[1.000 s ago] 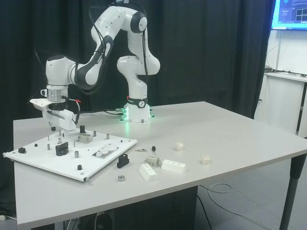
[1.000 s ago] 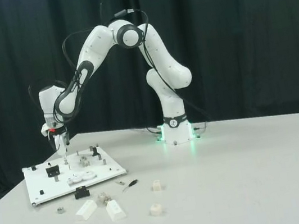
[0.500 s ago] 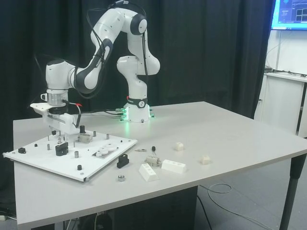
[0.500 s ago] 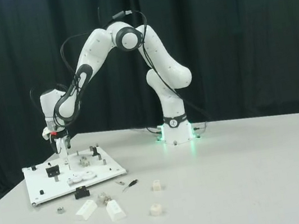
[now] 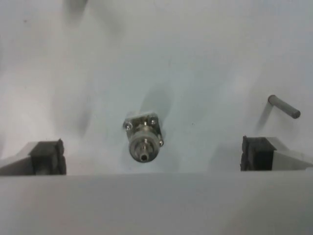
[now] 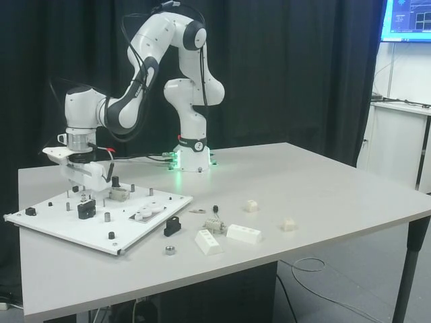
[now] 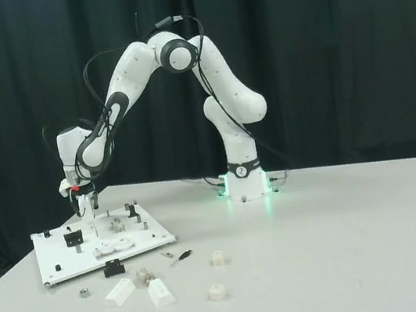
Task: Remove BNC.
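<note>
In the wrist view the BNC connector, a small grey metal socket on a square flange with screws, stands upright on the white board. My gripper is open, and its black fingertips sit far apart on either side of the connector without touching it. From the first room view the gripper hangs low over the board's far left part. The second room view shows the gripper just above the board.
A grey pin stands close to one fingertip. The board carries a black block, white gears and several pegs. Loose on the table lie a black block, white blocks, small cubes and a nut.
The wrist and gripper have come down closer to the board over the last second. Nothing on the board or the table has moved.
</note>
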Available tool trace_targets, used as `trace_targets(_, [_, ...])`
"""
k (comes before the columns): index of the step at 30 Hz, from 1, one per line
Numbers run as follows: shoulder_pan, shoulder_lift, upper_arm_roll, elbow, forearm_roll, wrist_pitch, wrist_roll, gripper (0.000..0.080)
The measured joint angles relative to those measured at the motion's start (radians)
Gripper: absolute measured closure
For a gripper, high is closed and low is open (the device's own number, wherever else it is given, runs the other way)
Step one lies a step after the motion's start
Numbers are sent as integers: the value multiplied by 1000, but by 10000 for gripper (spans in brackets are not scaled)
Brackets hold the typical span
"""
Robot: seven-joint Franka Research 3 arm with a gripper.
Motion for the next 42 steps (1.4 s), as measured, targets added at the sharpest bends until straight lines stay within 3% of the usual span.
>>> trace_targets(21, [0,19,1,0,48,17,-30,3])
trace_targets(22, [0,19,1,0,48,17,-30,146])
trace_targets(27, [0,20,1,0,51,17,-30,146])
trace_targets(28, [0,20,1,0,51,17,-30,310])
trace_targets(37, [1,22,4,-1,63,17,-32,310])
trace_targets(38, [2,22,4,-1,63,17,-32,666])
trace_targets(42, [2,22,3,-1,65,18,-33,666])
